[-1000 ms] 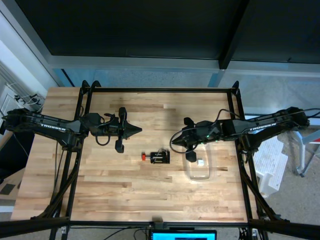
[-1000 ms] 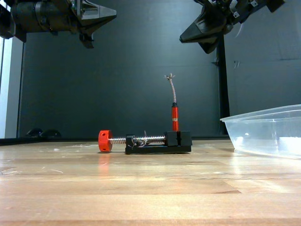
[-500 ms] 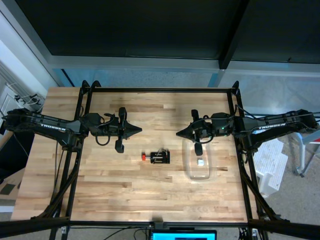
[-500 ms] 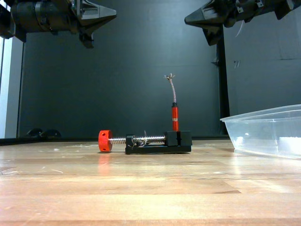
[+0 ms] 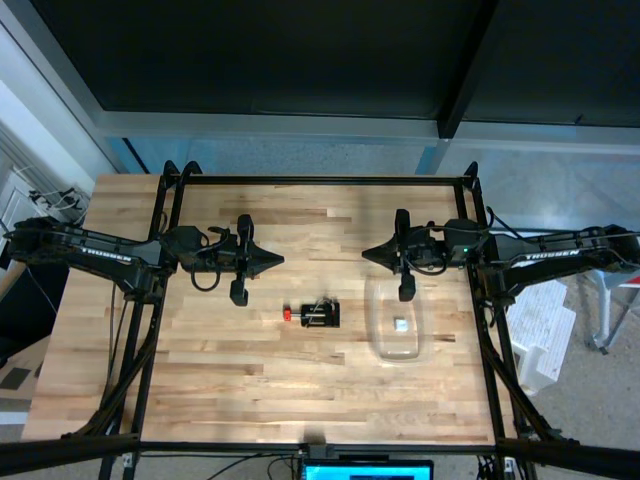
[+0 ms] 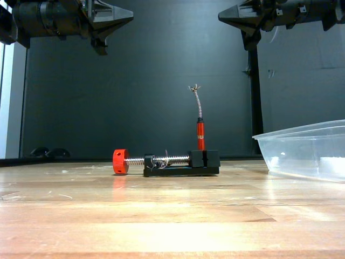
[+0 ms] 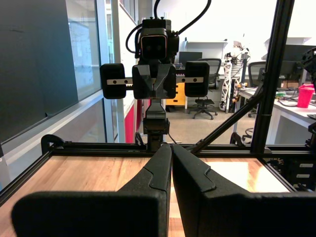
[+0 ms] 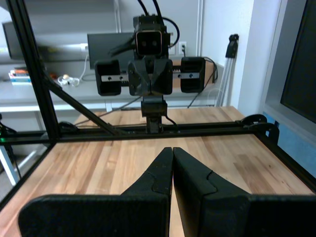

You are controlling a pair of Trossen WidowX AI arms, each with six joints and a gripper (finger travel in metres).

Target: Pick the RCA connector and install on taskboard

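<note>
The counter [image 5: 250, 380] carries the taskboard [image 5: 320, 316], which serves as the reference for all positions below. Both arms are extended level and held high above the counter, each reaching inward. The left pincer [image 5: 280, 261] hangs to the left of the taskboard and beyond it. The right pincer [image 5: 365, 253] hangs to the right of the taskboard and beyond it. Both wrist views show the fingers pressed together with nothing between them, so each pincer is clenched and empty. A clear tray [image 5: 385, 350] lies just right of the taskboard and holds a small white square piece [image 5: 400, 324]. The taskboard lies flat, with its red-orange knob [image 5: 286, 314] at the left end. The RCA connector [image 6: 200, 132] appears to be the slim upright plug on the block at the taskboard's right end, with an orange-red barrel and a thin silvery coiled tail that bends leftward at the top. Judged from these views, it is already seated. Treat it as light, with a rigid, smooth barrel that may slip. The coiled tail is flexible and easily bent. Take hold across the barrel, just above the block, and never by the tail.
</note>
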